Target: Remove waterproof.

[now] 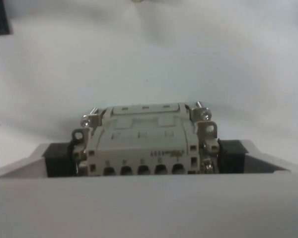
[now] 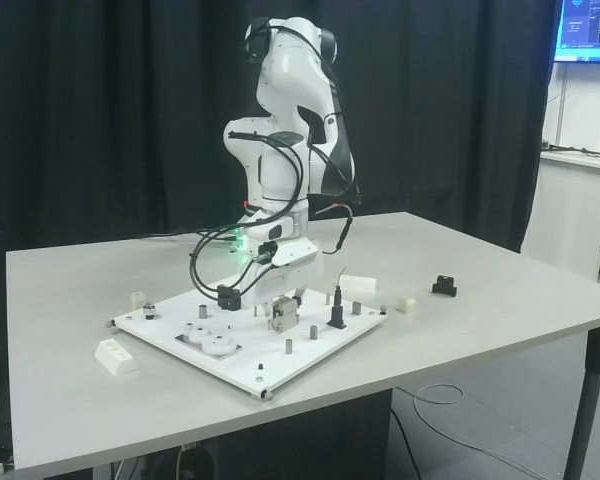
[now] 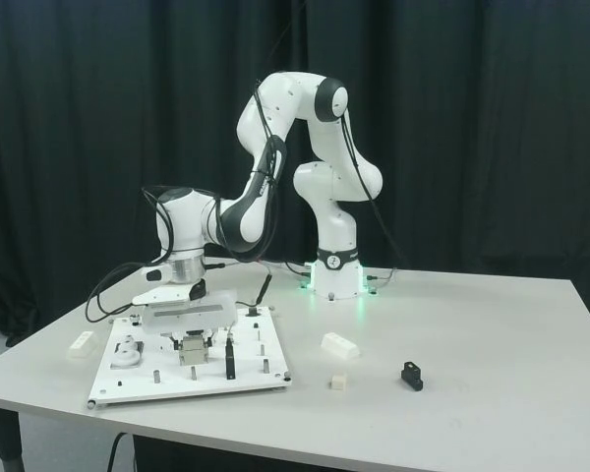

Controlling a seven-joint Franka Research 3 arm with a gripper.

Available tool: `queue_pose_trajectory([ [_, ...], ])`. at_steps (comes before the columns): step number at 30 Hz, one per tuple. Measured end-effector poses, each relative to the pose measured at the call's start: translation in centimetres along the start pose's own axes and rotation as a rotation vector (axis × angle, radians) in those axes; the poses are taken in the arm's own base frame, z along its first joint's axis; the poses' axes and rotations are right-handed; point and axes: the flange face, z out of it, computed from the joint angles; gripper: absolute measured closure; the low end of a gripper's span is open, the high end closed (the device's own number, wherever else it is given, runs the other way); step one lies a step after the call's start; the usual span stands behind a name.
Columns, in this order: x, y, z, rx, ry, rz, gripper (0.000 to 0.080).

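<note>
The waterproof connector (image 1: 144,144) is a grey-white block with a row of several round sockets and metal screws at its corners. My gripper (image 1: 146,157) has a black pad pressed against each of its sides, so it is shut on the connector. In the first room view the connector (image 2: 285,318) hangs under the gripper (image 2: 283,300), right at the white board (image 2: 280,375); whether it still touches the board is not visible. The second room view shows the connector (image 3: 194,349) below the gripper (image 3: 190,324) too.
A black upright part (image 2: 335,312), several pegs and round white gears (image 2: 212,343) stand on the board near the connector. Off the board lie a white block (image 2: 115,357), another white block (image 2: 358,284), a small cube (image 2: 407,303) and a black part (image 2: 443,287).
</note>
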Motion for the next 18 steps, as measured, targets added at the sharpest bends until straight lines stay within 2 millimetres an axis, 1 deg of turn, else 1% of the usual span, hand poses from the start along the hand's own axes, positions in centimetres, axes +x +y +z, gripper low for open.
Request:
queue_pose_trajectory([
  [18,0.05,-0.04,-0.10,-0.001,-0.003,-0.002,0.0182],
])
